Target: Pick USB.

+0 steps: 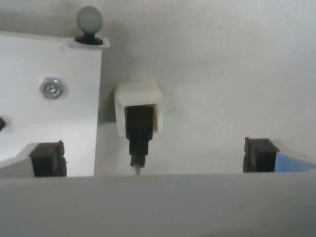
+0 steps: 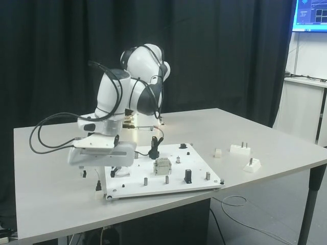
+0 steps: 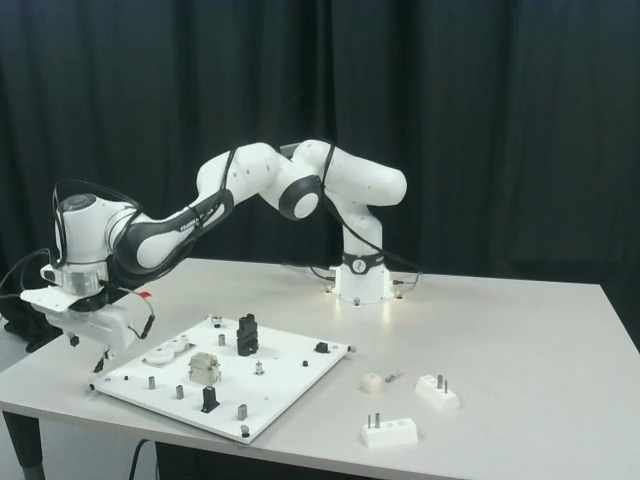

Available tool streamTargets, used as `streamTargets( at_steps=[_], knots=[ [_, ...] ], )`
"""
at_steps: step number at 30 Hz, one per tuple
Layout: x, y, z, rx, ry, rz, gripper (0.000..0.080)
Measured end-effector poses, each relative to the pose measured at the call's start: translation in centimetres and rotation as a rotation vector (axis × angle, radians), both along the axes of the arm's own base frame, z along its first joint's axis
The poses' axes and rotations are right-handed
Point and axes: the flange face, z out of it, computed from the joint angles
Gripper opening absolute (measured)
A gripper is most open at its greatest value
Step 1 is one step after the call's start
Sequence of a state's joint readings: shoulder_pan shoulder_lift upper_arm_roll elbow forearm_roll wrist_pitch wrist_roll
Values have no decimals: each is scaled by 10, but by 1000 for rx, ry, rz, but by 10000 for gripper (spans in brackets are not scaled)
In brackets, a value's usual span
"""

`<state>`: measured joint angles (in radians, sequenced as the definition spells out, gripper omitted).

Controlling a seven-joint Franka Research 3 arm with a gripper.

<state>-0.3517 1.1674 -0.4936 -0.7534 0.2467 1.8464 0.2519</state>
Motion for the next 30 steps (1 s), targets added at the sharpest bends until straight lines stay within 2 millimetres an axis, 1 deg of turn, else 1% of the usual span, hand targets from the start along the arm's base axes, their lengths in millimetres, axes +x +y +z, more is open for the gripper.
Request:
streamTargets(
  at_steps=[8,18,25,30],
  knots=[
    [2,2,22,-4,-18,0,800],
    [2,2,41,-8,-36,-11,800],
    [1,0,56,-22,-71,-115,800],
    [1,0,62,-22,-88,-142,800]
  ],
)
